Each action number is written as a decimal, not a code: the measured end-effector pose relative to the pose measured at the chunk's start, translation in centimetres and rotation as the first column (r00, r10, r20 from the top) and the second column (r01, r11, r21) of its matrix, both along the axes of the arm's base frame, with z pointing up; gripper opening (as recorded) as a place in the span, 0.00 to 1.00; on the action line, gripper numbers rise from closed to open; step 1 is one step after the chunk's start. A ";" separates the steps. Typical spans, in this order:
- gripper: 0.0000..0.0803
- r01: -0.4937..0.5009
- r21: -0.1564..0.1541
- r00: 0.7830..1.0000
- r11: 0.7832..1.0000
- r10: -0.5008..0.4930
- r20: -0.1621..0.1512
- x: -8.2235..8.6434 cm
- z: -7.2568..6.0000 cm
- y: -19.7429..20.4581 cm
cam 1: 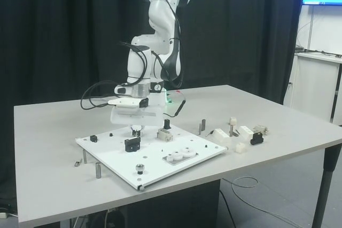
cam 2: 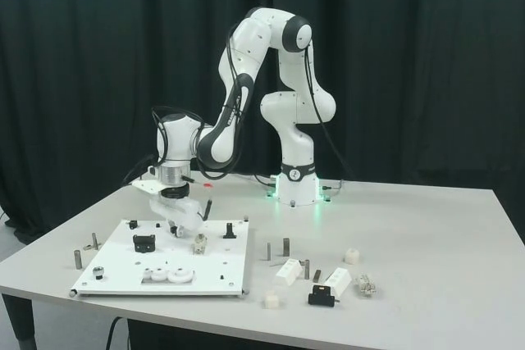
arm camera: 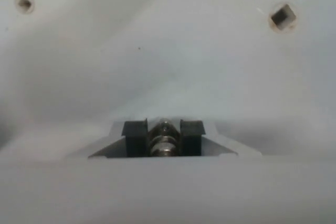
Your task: Remove BNC.
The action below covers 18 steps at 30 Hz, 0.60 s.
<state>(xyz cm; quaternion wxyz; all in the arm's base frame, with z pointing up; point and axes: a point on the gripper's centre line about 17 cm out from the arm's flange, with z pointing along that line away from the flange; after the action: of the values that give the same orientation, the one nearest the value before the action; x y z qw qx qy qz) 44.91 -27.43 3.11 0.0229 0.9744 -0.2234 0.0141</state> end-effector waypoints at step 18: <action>0.16 -0.301 0.000 0.953 0.954 0.301 -0.019 0.0 0.1 0.2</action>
<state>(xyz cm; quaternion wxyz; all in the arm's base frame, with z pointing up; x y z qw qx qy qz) 44.94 -27.25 3.17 0.0242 0.9971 -0.0721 0.0089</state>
